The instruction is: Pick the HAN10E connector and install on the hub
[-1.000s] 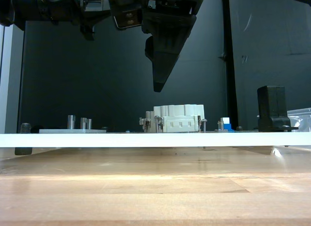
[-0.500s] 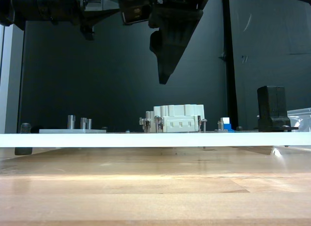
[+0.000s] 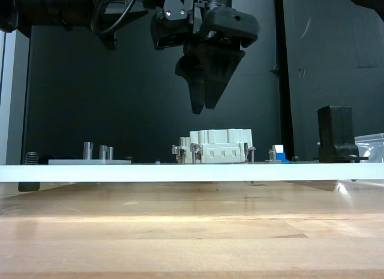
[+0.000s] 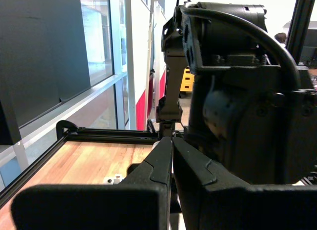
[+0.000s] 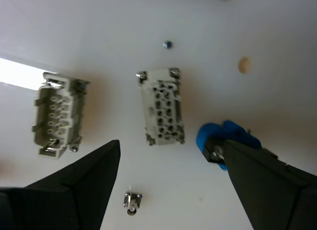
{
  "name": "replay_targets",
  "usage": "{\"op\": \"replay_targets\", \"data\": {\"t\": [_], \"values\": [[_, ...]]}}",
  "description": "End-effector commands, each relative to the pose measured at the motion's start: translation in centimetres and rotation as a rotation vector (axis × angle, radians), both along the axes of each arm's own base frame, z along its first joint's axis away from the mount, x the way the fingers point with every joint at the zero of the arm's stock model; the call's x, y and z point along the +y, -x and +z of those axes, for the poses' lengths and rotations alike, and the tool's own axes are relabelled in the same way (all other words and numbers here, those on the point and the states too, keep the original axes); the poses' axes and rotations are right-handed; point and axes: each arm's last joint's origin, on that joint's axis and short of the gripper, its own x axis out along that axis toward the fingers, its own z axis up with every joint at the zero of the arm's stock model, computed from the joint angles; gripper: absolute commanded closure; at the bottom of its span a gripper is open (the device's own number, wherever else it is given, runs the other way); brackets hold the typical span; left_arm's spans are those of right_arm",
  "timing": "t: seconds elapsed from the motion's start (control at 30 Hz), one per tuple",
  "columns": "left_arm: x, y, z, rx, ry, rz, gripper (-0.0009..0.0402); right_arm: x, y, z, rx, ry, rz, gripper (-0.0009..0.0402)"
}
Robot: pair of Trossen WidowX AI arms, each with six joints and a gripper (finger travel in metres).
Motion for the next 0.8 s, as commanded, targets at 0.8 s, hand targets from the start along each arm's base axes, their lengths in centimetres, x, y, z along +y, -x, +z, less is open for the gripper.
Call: {"op": "replay_targets", "data": {"t": [0.8], "values": [[0.0,0.0,0.0,0.0,0.0,0.0,0.0392,-0.4,0.1,-6.6,-0.005,-0.043,0.055,0.0103]]}}
